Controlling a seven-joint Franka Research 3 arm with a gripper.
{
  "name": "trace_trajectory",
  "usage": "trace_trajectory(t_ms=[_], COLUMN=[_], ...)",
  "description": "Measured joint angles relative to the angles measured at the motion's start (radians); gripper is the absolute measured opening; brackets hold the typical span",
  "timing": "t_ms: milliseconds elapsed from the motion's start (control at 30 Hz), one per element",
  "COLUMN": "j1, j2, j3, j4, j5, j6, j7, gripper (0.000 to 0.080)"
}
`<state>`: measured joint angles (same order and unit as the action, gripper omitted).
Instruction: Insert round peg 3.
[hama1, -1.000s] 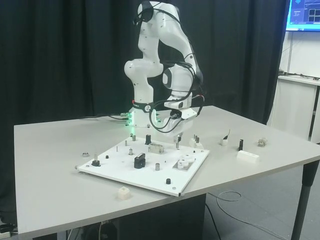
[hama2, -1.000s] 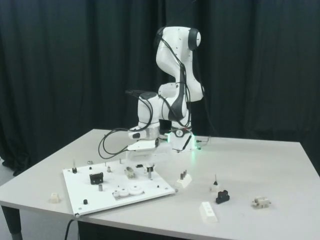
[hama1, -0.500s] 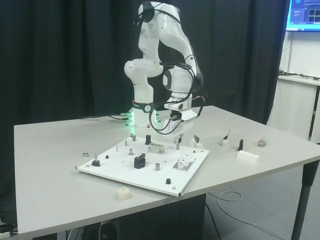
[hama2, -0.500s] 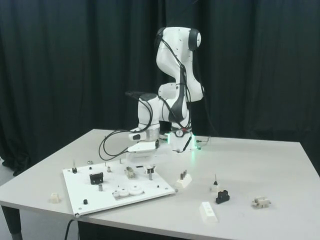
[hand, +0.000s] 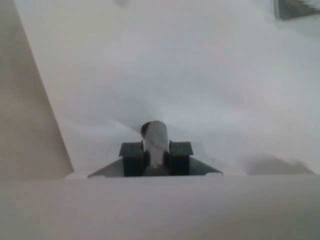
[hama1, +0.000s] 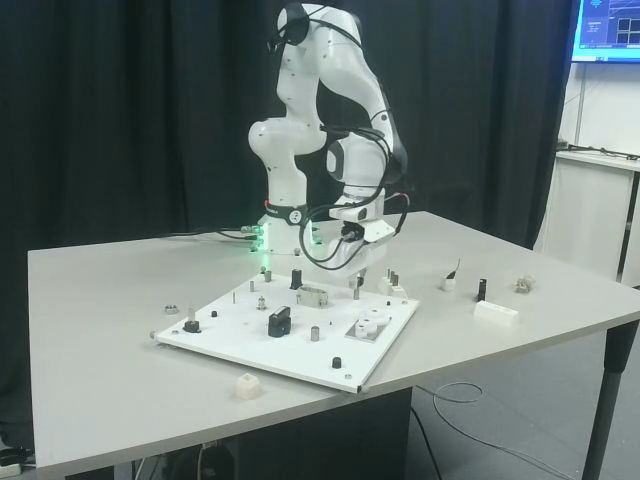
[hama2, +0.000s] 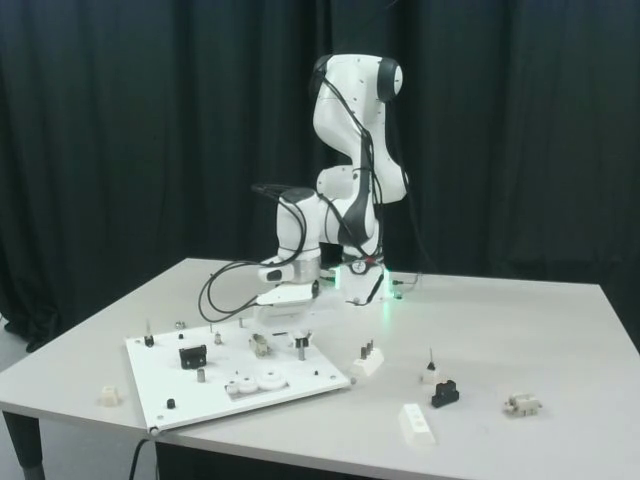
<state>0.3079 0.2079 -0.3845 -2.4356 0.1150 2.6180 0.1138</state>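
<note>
Black curtains hang behind the grey table (hama1: 100, 300), and on it you have the white board (hama1: 250, 345) with its small fixtures, the white arm (hama1: 300, 120) bent down over the board's far edge.

Look at the wrist view first: the round peg (hand: 155, 142) is a short grey metal cylinder with a dull rounded top, standing upright between the two black fingertips (hand: 131, 157). The gripper (hand: 156, 160) is clenched on it, a pad pressed to each side. Below the peg you see only plain white board surface (hand: 200, 75); its lower end is hidden behind the fingers, so you cannot tell whether it touches the board or sits in a hole.

In the first room view the gripper (hama1: 357, 278) hangs low at the board's far side, near a grey connector block (hama1: 312, 294) and just beside a small white holder (hama1: 391, 284) with upright pins. The peg itself is too small there to make out clearly. The second room view shows the gripper (hama2: 298, 340) from the other side, close above the board (hama2: 200, 400), with black cables (hama2: 215, 290) looping off the wrist.

Only the room views show you the loose parts on the table: a white block (hama1: 496, 311), a black piece (hama1: 481, 288) and a small white cube (hama1: 246, 386) near the front edge.
</note>
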Motion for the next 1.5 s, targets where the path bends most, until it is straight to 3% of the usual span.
trace_trajectory(t_ms=[933, 1500], j1=[0.002, 0.001], j2=[-0.004, -0.002], j3=[0.009, -0.003], j4=[-0.005, -0.007], j5=[0.016, 0.016], j6=[0.000, 0.002], j7=[0.000, -0.006], gripper=[0.0104, 0.0104])
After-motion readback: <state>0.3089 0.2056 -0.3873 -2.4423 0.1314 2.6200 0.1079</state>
